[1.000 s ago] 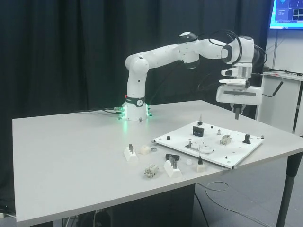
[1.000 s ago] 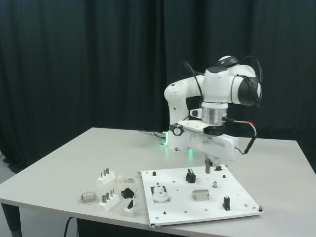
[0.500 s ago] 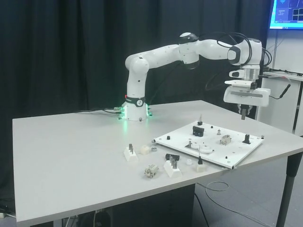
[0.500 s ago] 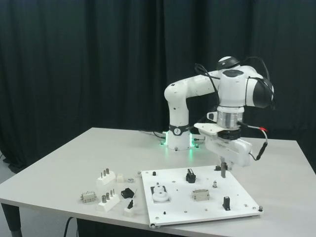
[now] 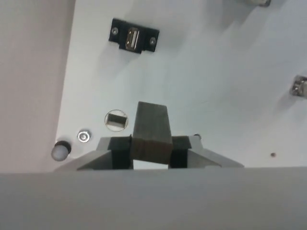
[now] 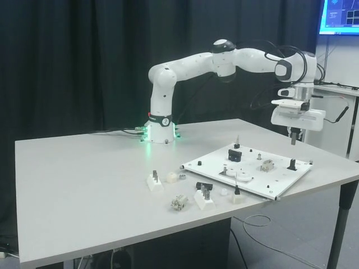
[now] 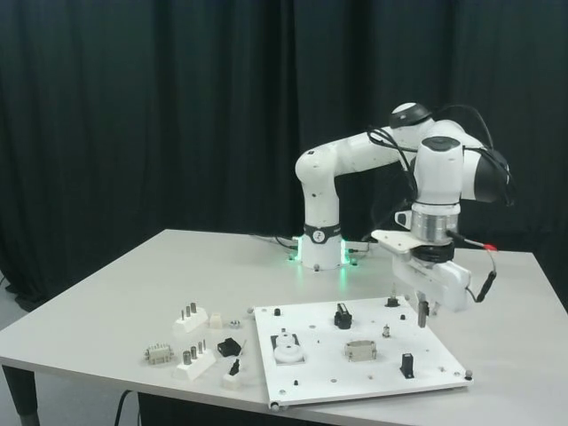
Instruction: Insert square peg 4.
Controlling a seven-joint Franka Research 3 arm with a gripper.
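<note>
Wrist view: claw (image 5: pixel 150 152) clamped on peg (image 5: pixel 152 132), peg tip hanging above board (image 5: pixel 216 86), just beside square hole (image 5: pixel 116 120), not over it.
First room view: peg (image 6: pixel 293 136) held high above board's (image 6: pixel 280 178) far corner.
Second room view: same; tabletop (image 7: pixel 115 293) parts untouched.
Judgement: grasp done; alignment, descent, insertion left.

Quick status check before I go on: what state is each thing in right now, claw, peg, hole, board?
Claw: shut on the peg, above the board.
Dark square peg: held in the claw, not yet inserted.
Square hole in the board: empty, beside the peg tip.
White square assembly board: flat on the grey table.
Black connector socket: mounted, nothing plugged in.
</note>
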